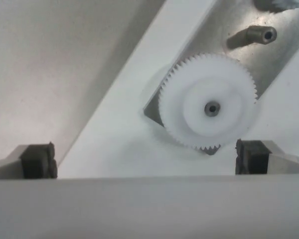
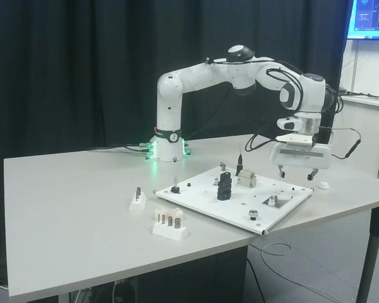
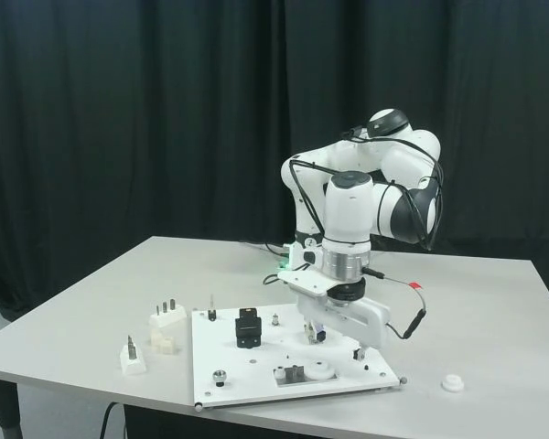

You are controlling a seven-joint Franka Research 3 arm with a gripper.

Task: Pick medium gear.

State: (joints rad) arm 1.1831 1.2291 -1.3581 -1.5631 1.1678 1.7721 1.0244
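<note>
One gear (image 1: 208, 102) below open tool (image 1: 144, 160).

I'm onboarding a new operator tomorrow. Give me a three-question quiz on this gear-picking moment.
1. True or false: the gripper already clamps the white gear.
2. The gear sits on: A) the bare grey table, B) a peg in the white board's recess, C) a small white block.
3. Fill in: the gripper's fingers are ____.

Key: 1 false; 2 B; 3 open.
</note>
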